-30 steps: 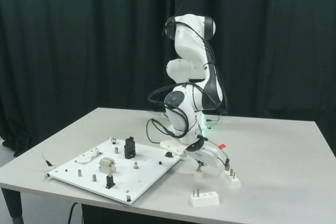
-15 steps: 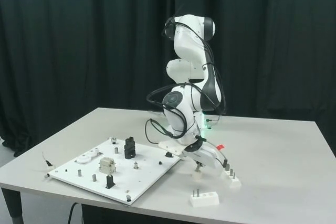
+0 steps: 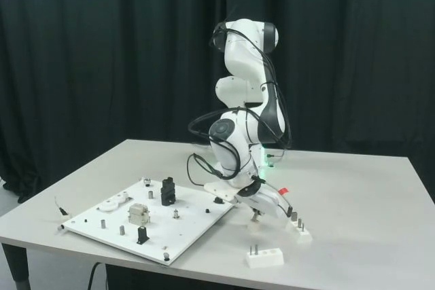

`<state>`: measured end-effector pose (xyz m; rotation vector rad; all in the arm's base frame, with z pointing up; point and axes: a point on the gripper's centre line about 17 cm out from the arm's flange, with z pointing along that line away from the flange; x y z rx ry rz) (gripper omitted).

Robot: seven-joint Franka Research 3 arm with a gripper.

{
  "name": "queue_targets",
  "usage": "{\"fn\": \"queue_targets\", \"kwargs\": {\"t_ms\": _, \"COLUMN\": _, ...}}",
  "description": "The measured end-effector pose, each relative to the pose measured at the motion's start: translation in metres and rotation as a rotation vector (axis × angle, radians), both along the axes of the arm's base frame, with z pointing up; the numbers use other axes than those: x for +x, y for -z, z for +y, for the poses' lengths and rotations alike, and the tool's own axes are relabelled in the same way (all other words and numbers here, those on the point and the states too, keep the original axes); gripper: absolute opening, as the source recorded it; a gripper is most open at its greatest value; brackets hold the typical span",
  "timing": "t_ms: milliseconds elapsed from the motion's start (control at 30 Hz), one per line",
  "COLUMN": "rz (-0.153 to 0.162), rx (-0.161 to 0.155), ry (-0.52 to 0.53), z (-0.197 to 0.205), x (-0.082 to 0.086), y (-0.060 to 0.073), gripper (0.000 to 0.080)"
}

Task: Place Ethernet.

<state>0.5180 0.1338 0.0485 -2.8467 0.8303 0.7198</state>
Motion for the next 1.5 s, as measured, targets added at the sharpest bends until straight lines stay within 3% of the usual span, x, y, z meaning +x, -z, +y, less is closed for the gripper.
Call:
{"fn": "queue_targets", "kwargs": {"t_ms": 933, "rz": 0.024, "rx": -0.001, "ry": 0.004, "z": -0.0054, "x": -0.0059, "y": -0.0005, "gripper": 0.01}}
{"fn": "queue_targets", "kwargs": {"t_ms": 1500, "rz": 0.033, "rx": -0.001, "ry": 0.0, "z": -0.0027, "x": -0.0091, "y": 0.0082, "gripper": 0.01}}
